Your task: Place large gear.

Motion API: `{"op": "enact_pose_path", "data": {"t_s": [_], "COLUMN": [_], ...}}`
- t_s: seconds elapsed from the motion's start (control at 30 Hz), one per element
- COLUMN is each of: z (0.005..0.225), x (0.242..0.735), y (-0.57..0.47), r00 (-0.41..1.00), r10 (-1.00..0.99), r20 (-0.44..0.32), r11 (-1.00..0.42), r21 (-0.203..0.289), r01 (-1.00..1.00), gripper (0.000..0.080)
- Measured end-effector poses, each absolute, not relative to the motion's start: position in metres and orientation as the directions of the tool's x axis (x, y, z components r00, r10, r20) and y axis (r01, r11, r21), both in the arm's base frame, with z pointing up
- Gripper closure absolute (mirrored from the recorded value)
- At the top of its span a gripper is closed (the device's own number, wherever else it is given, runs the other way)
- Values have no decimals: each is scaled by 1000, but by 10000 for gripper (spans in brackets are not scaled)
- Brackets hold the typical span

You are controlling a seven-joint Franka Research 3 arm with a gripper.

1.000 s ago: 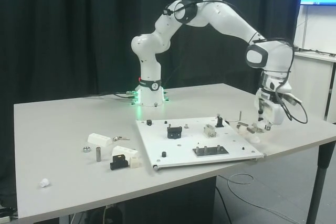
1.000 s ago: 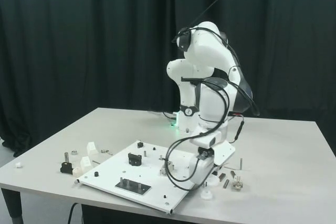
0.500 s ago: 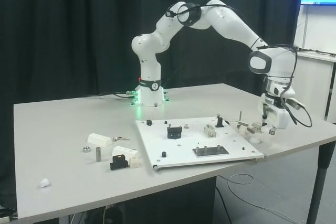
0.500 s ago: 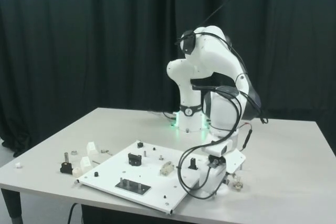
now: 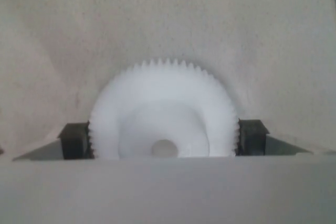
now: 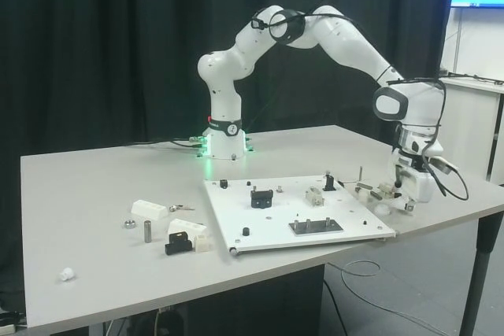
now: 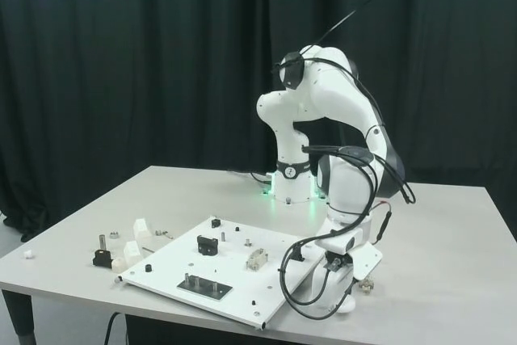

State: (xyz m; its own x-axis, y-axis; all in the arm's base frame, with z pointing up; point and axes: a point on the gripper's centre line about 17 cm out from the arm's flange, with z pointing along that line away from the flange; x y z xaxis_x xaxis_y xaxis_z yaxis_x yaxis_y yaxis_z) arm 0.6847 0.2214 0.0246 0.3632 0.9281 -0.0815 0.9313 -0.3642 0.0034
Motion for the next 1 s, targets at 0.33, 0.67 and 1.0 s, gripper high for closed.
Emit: {"op": "enact_pose_path", "data": {"t_s": [0.33,0.67,1.0], "z": [15,30,84], "x": [686,695,693], "y": [222,219,210], "r00": [377,397,411], "r10": [922,913,899], "r20": [-83,-90,-149], "r11": [-378,-397,-418], "r21": [10,21,-18], "r01": [926,917,908], "gripper": [177,12,3]}}
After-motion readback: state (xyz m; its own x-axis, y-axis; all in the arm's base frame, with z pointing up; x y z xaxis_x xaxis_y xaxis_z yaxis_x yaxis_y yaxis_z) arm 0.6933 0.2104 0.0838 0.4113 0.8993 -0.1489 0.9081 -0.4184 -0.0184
